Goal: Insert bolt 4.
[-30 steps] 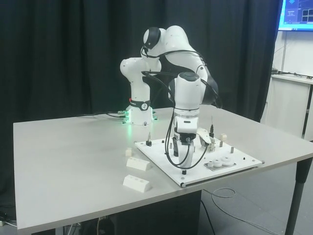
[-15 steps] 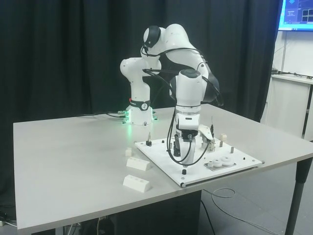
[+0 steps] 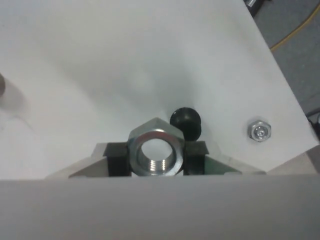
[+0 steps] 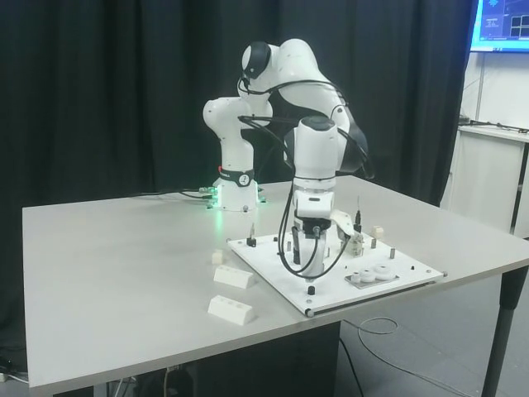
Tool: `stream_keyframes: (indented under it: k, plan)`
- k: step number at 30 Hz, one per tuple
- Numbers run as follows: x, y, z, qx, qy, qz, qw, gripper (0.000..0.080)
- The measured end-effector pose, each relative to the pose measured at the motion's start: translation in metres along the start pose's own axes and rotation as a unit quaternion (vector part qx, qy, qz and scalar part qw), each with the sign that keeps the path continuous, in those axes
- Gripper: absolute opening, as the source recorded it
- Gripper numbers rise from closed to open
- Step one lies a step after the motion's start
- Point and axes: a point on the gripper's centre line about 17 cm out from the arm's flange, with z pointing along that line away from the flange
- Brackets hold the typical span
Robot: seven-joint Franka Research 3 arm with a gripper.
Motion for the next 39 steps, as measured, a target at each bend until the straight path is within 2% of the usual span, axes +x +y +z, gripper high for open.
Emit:
stream_keyframes:
  k: [16,39]
  plan:
    - [-0.003,0.004,0.004,-0.010,0.000,0.007,0.9999,0.0225]
    - [0.001,0.002,0.014,-0.017,0.002,0.012,0.9998,0.0225]
